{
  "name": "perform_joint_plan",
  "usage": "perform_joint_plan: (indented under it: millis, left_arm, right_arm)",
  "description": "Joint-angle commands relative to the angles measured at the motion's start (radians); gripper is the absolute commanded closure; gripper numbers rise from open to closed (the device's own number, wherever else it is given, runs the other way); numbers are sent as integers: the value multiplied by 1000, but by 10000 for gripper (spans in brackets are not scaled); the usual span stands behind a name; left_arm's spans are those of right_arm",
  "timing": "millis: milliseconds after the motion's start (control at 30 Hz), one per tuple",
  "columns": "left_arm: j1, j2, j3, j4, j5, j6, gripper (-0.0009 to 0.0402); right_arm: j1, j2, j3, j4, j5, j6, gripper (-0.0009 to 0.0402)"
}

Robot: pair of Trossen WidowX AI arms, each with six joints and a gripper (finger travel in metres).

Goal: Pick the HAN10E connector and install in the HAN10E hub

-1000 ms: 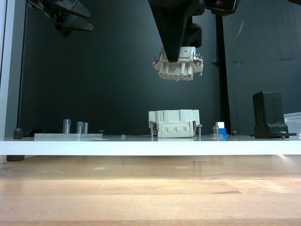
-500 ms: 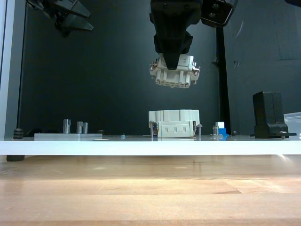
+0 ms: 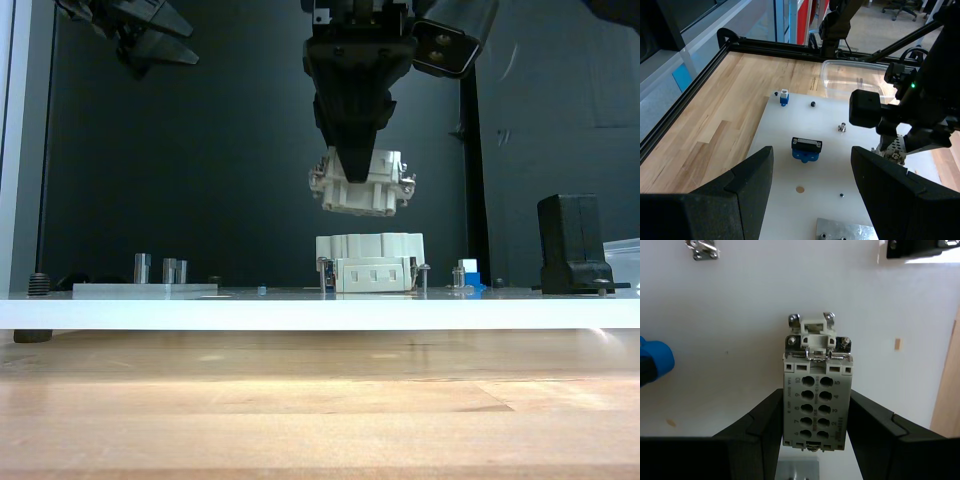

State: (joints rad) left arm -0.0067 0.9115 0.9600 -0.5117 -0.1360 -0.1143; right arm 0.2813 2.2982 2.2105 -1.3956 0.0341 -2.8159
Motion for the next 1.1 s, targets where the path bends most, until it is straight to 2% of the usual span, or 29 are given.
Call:
perform_joint_plan:
  millis: [33,133,200,1100]
  left_arm:
    - [0,0,0,0,0,0,179]
    - [0,0,0,0,0,0,180]
    - [0,0,0,0,0,0,180]
    - [0,0,0,0,0,0,180]
  right_arm:
    - [0,21,26,-10,3,-8,356]
    - [0,21,17,-7,25,-26,356]
    - [1,21,15,-7,27,-33,356]
    - [13,32,-26,16,13,-59,356]
